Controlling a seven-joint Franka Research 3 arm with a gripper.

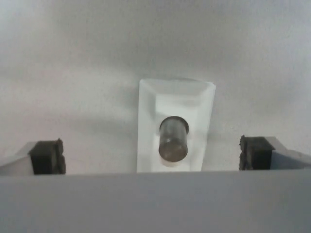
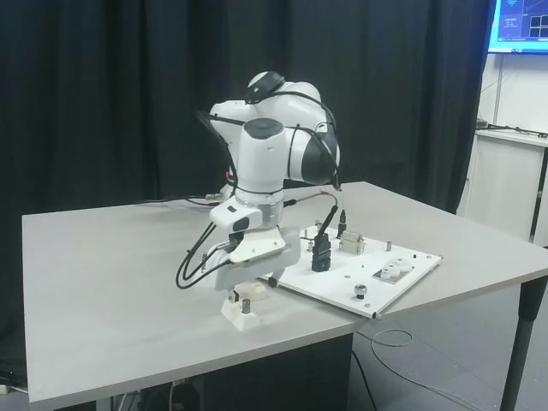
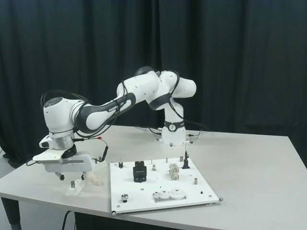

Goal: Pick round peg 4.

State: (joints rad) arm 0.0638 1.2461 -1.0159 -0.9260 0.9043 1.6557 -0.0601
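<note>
- Pads [image 1: 47, 157] of the hand [image 1: 150, 155] stand wide apart in the wrist view, one on each side of round peg 4 [image 1: 173, 139], with clear gaps between; the hand holds nothing.
- Round peg 4 stands upright in a small white holder [image 1: 176, 97] on the grey tabletop [image 2: 103, 282], just off the near corner of the white board [image 3: 144, 194] that carries the other parts; a second small white block [image 3: 96, 180] sits just beside the holder in the second room view.
- Risk one, as I judge it: the peg looks nearer one pad than the other, so closing from here could have one pad touch first and push the peg sideways or tilt it in its socket.
- Risk two: the holder seems only to rest on the tabletop, so a descent that goes too low, or an off-centre squeeze, could catch its walls and drag or tip the whole piece; lifting with a jammed peg could carry the holder up too.
- Risk three: the peg is short and smooth-looking, so a grip taken too near its top might slip.
- Writing: dark lettering runs along the arm's forearm [image 3: 111, 109] in the second room view, too small to read; a screen [image 2: 518, 26] at the far right of the first room view shows nothing legible.
</note>
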